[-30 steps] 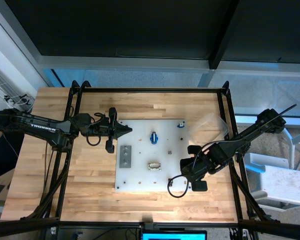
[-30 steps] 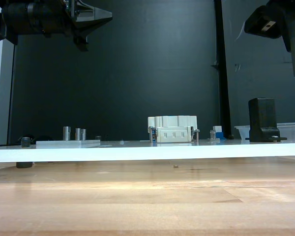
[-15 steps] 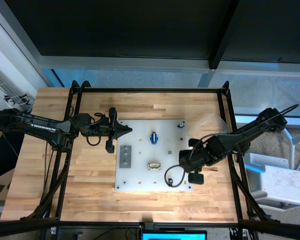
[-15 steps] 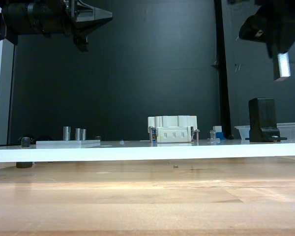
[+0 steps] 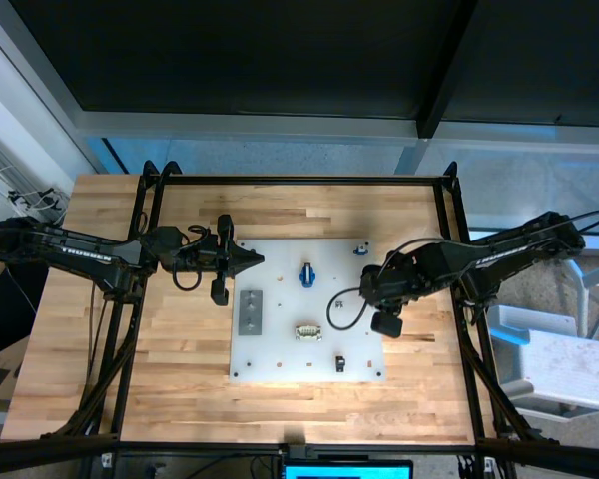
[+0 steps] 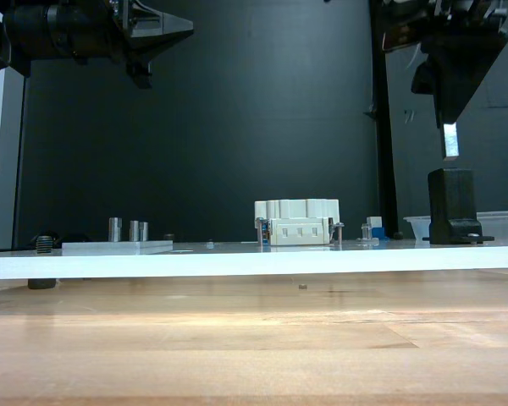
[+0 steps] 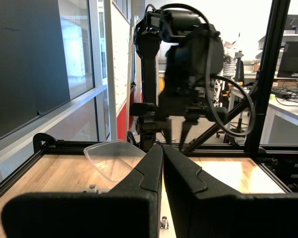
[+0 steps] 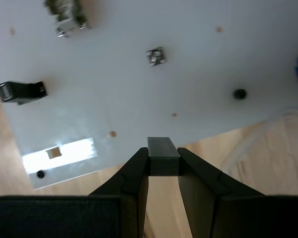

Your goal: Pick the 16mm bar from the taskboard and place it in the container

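My right gripper (image 5: 370,287) is shut on the 16mm bar (image 8: 163,148), a dark square-section bar that hangs upright with a bright lower end (image 6: 450,141). It hovers above the right edge of the white taskboard (image 5: 280,354), over the seam between board and wood. The container (image 5: 420,248), a clear tub, sits on the table just off the board's far right corner and also shows in the left wrist view (image 7: 111,157). My left gripper (image 5: 256,258) is shut on nothing and held high above the board's far left corner (image 6: 183,28).
On the board stand a grey metal block (image 5: 251,311), a blue knob (image 5: 307,273), a white connector (image 5: 307,332) and a black fitting (image 5: 340,362) near the front right. A black frame rail (image 5: 459,299) runs along the table's right side.
The right arm has carried the bar from the board's near right corner toward the far side, closer to the container. The bar now hangs upright. The left arm has not moved.
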